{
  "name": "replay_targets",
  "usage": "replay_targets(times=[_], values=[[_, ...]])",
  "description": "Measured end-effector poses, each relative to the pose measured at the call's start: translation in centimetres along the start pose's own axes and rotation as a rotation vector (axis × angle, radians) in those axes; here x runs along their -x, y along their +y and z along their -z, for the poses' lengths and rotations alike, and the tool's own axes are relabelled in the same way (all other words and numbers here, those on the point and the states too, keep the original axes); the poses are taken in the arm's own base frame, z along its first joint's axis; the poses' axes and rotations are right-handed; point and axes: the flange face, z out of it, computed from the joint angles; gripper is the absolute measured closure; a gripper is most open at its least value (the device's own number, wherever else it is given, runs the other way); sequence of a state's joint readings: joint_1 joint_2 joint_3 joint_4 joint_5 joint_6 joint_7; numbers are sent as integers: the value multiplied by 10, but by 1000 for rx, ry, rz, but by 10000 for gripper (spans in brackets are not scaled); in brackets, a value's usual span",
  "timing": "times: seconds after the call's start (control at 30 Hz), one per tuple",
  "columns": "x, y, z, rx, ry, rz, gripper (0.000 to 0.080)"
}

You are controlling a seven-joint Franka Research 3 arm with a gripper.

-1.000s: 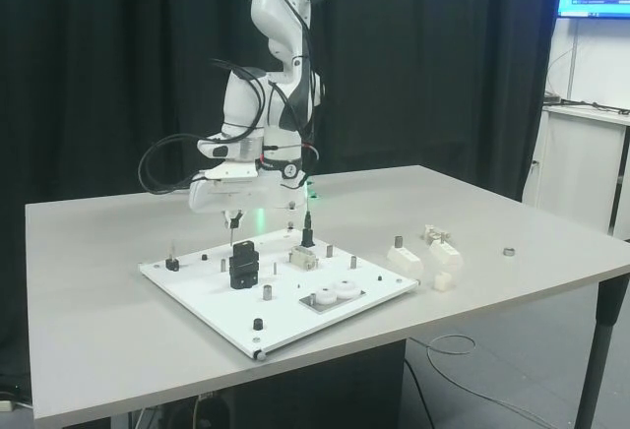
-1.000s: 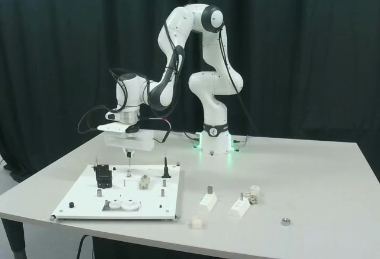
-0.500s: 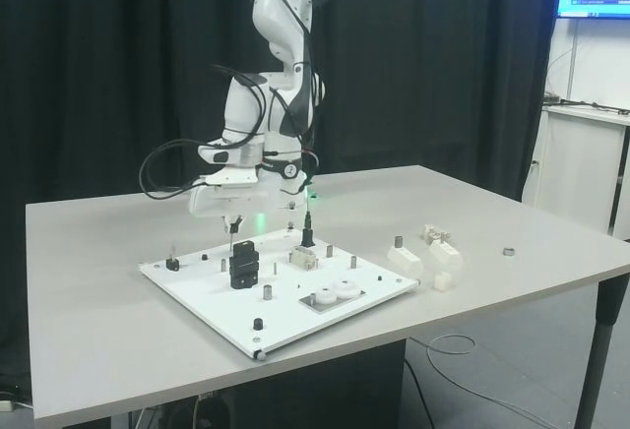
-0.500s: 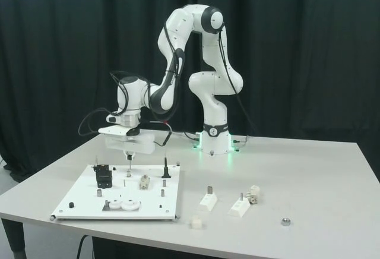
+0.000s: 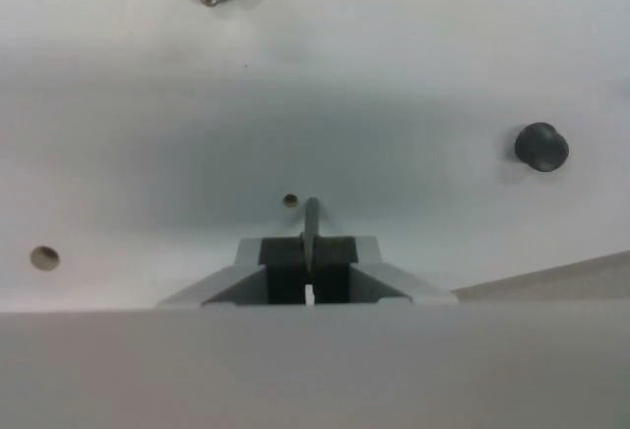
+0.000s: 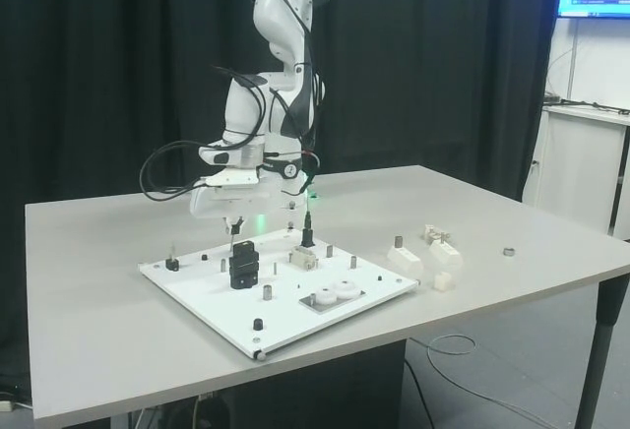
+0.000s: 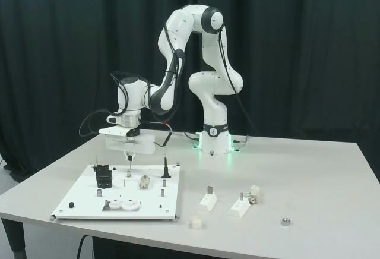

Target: Insert round peg 1.

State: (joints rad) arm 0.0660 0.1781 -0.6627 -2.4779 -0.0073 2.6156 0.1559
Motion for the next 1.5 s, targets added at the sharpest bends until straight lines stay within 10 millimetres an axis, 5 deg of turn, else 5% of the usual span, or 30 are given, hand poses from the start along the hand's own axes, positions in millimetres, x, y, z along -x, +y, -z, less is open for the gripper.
replay_targets(times=[1.5], values=[[3,-2,1,-7,-20,-9,790]])
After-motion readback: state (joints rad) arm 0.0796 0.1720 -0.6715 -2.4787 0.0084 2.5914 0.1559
